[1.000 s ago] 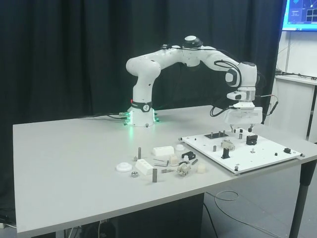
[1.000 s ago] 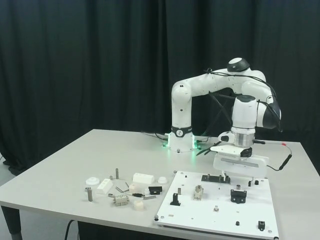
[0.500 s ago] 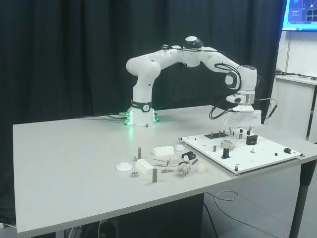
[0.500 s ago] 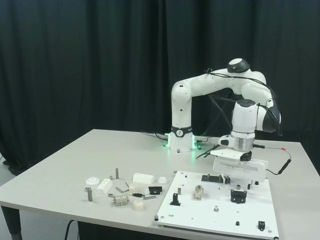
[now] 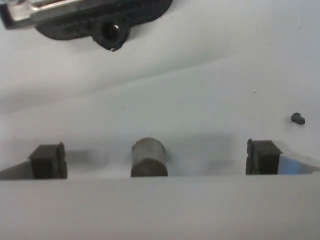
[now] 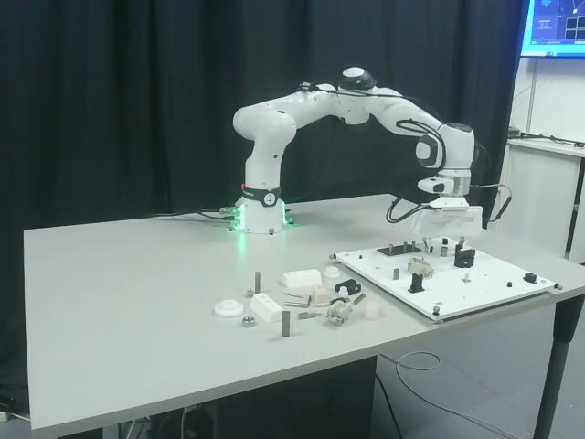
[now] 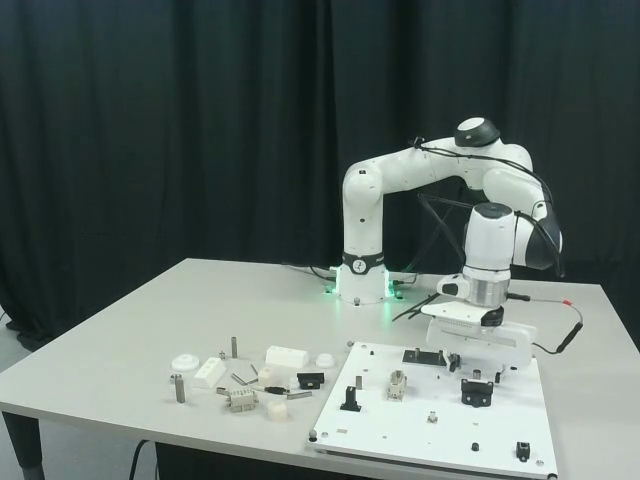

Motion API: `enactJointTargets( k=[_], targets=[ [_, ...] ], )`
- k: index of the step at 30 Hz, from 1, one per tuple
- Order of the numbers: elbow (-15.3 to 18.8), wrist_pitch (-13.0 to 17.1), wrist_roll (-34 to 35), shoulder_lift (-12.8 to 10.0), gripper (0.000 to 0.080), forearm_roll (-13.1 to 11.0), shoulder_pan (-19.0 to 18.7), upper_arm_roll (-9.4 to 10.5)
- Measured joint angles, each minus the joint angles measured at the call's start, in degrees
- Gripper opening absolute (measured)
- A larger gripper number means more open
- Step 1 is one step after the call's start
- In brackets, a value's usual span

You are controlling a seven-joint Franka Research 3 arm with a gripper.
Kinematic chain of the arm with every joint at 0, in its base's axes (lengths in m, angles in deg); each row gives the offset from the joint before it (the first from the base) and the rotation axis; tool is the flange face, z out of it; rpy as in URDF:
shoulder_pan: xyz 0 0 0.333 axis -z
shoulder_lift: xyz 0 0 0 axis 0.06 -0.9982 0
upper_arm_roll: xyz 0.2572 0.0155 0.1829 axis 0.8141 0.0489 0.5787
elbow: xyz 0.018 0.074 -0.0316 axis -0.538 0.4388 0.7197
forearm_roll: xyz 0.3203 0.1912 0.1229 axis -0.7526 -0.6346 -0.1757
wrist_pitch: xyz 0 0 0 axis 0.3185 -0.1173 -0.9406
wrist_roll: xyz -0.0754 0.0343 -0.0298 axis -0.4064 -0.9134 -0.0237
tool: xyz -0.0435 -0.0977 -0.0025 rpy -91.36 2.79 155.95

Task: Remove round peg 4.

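Grey peg (image 5: 148,157) apparently upright on board (image 5: 200,100)

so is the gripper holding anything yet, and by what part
Nothing is held. The gripper is open: its black jaws stand wide on either side of the short grey round peg upright on the white board, with clear gaps to both.
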Motion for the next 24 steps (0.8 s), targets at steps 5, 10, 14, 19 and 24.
enactJointTargets(
  k=[5, 10, 14, 19, 24],
  targets=[
    [0.0, 0.1, 0.5, 0.0, 0.0800, 0.0, 0.2, 0.27],
    [-0.1, 0.4, 0.9, 0.0, 0.0800, 0.0, 0.5, 0.55],
    [-0.3, 0.7, 1.2, 0.0, 0.0502, 0.0, 0.6, 0.72],
    [-0.6, 0.7, 1.8, 0.0, 0.0312, 0.0, 0.7, 0.76],
    [-0.8, 0.7, 1.9, 0.0, 0.0151, -0.1, 0.7, 0.79]
  ],
)
